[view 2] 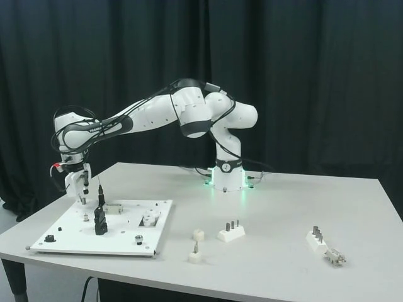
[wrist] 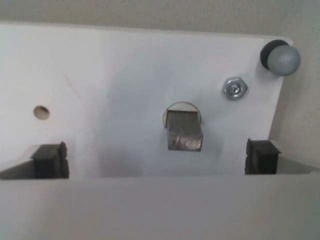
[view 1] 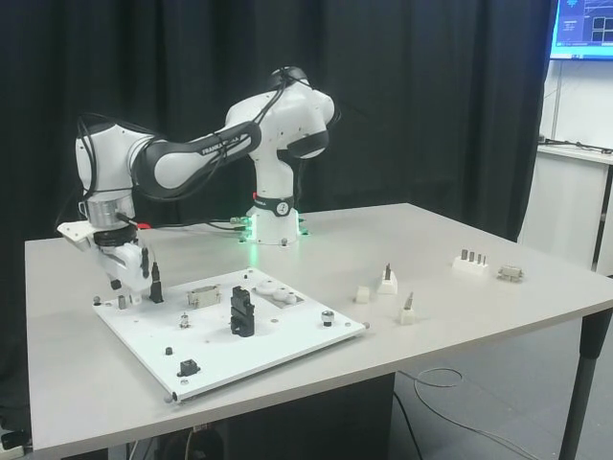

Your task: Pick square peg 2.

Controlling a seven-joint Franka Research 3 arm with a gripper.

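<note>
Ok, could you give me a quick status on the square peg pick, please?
Gripper open, above white board. Square peg upright between fingers, untouched. Hex nut nearby, not obstructing.

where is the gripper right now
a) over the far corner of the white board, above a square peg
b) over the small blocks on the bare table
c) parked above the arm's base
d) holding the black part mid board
a: the gripper hangs over a corner of the white board, and the wrist view shows a square peg standing between its fingers, untouched.
</note>
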